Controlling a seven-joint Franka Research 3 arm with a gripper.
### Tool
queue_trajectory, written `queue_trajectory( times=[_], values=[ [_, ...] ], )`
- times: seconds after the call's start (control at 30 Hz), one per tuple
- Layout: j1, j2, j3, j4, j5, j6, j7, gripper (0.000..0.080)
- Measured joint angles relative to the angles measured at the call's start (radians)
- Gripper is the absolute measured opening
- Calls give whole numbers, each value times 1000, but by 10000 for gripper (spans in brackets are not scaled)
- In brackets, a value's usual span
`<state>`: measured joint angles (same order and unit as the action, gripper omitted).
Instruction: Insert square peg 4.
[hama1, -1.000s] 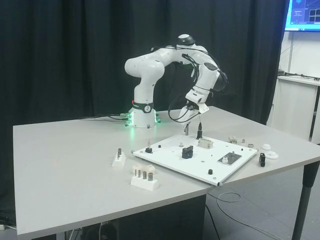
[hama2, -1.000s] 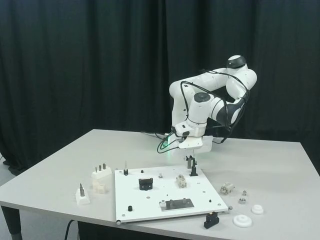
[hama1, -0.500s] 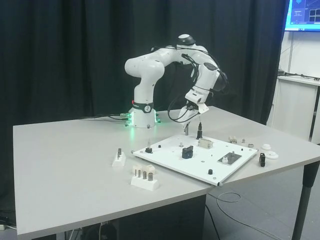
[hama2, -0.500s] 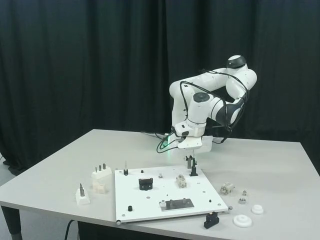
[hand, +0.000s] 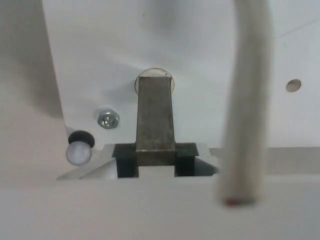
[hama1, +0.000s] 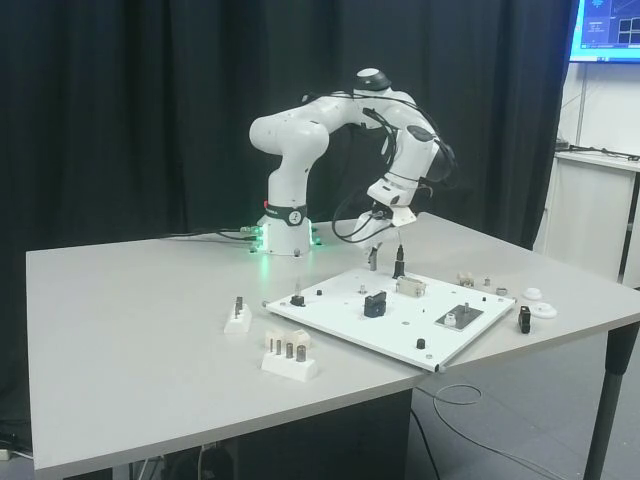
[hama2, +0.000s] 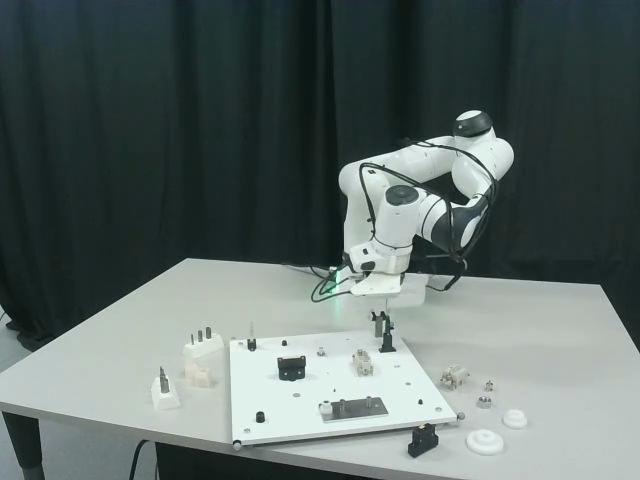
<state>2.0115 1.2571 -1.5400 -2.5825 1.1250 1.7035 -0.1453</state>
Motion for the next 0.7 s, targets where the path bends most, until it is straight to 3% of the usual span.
queue_trajectory(
  times=[0.7],
  values=[
    [-3, 0, 4, 2, 4, 2, -23, 152]
  ],
)
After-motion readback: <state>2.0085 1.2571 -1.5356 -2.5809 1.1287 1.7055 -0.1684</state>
